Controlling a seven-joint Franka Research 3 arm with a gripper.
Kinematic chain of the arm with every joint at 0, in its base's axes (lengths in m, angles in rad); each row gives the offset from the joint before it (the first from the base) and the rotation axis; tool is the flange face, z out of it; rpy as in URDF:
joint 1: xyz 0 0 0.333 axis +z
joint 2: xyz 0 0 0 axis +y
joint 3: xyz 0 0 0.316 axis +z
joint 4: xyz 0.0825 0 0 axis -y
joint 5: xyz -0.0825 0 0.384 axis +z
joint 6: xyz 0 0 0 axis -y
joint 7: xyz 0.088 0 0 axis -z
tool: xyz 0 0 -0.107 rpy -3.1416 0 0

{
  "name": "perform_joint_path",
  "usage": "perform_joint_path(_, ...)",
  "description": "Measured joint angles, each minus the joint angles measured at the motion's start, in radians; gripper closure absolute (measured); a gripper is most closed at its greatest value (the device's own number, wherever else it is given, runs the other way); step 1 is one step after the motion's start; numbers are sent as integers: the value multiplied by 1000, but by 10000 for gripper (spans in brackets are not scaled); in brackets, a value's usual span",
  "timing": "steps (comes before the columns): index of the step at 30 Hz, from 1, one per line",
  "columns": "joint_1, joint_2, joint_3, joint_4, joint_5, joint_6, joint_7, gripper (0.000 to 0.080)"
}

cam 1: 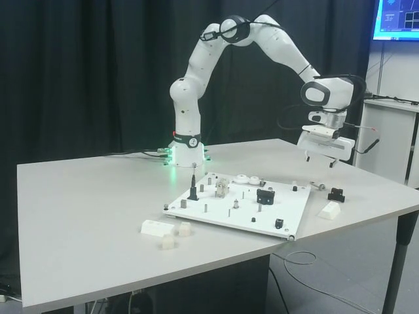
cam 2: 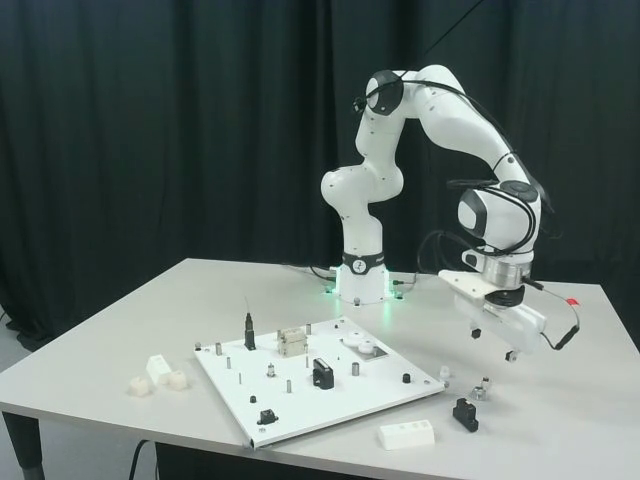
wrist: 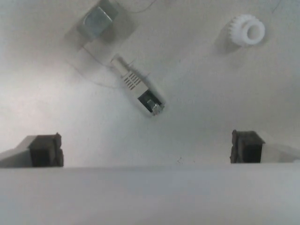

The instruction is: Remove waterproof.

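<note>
My gripper [wrist: 145,148] is open, with nothing between its black fingertips [wrist: 44,150]. It hangs in the air over the bare table, just past the white board's [cam 1: 196,210] far right side. Straight below it on the table lies a small grey connector plug [wrist: 138,89] with a metal end, resting at a slant. The first room view shows that plug [cam 1: 316,186] beneath the gripper [cam 1: 321,161]. In the second room view the gripper [cam 2: 493,343] hovers well above the same small part [cam 2: 483,388].
A white gear [wrist: 247,30] and a small metal block [wrist: 96,21] lie near the plug. A black piece [cam 1: 336,194] and a white block [cam 1: 329,210] sit by the table's edge. The board carries pegs and fixtures, and several white blocks [cam 1: 157,227] lie at its other end.
</note>
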Motion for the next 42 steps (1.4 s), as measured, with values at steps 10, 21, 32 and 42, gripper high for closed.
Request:
perform_joint_path(10, 1, -9, -2, -1, -18, 0, 3, 3)
perform_joint_path(21, 2, -16, -3, -3, -41, 0, 8, 3)
perform_joint_path(32, 3, -17, -10, -3, -47, 1, 8, 3)
perform_joint_path(42, 3, -20, -27, -3, -49, 1, 8, 3)
